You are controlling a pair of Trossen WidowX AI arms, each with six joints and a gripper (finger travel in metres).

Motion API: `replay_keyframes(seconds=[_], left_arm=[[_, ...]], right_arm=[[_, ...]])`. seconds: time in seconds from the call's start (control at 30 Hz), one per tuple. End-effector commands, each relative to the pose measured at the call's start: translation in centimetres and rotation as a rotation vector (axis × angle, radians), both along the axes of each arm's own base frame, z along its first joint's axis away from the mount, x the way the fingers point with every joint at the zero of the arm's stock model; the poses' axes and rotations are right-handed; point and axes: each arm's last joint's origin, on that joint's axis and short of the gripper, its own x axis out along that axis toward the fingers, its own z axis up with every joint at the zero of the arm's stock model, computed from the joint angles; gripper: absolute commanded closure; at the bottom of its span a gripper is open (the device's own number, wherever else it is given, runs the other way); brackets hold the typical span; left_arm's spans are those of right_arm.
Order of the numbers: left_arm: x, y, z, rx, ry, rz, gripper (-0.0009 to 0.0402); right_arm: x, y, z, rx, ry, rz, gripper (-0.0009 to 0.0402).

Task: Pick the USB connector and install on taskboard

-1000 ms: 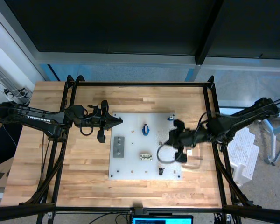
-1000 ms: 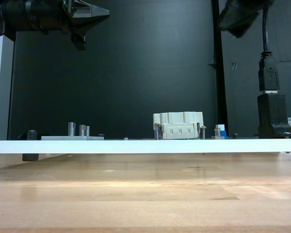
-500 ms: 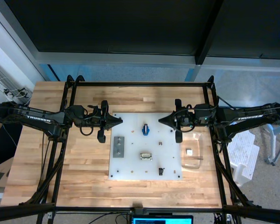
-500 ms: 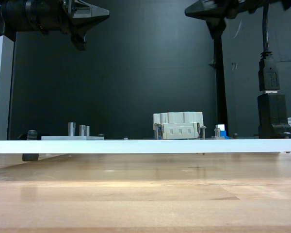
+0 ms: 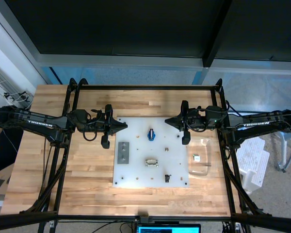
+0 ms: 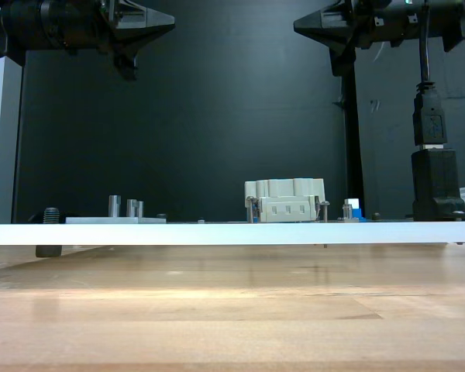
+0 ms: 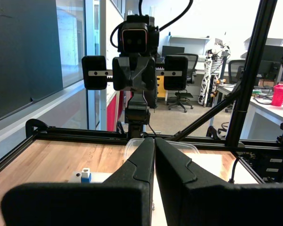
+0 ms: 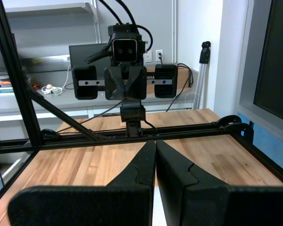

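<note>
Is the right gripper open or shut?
Shut. The right gripper, fingers meeting, empty, hangs above the board's far right; the left gripper, also shut, above its far left.

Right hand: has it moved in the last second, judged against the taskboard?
Yes. The right hand went from the taskboard's right edge toward its far-right corner, shut. The left hand stayed over the far-left corner, shut.

One counter point(image 5: 87, 194) carries one taskboard point(image 5: 136, 167), which bears one grey metal block point(image 5: 123, 153), one blue part point(image 5: 151, 134), one silver multi-pin socket point(image 5: 152, 162), one small black socket point(image 6: 438, 186) and one USB connector point(image 6: 432, 136). There is one clear tray point(image 5: 207, 167), holding one small white cube point(image 5: 196, 158). The end effectors number two: the left end effector point(image 5: 124, 125) over the board's left edge and the right end effector point(image 5: 167, 121) over its right.
</note>
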Motion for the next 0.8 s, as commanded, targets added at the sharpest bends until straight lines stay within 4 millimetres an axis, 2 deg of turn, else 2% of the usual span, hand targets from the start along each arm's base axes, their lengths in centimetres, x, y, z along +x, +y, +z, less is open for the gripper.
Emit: replay_keyframes(seconds=[0.03, 0.8], left_arm=[[0.01, 0.01, 0.00, 0.000, 0.000, 0.000, 0.0393], [0.01, 0.01, 0.00, 0.000, 0.000, 0.000, 0.0393]], right_arm=[[0.00, 0.02, -0.23, 0.001, 0.005, 0.006, 0.0393], [-0.01, 0.06, -0.11, -0.001, 0.000, 0.009, 0.0393]])
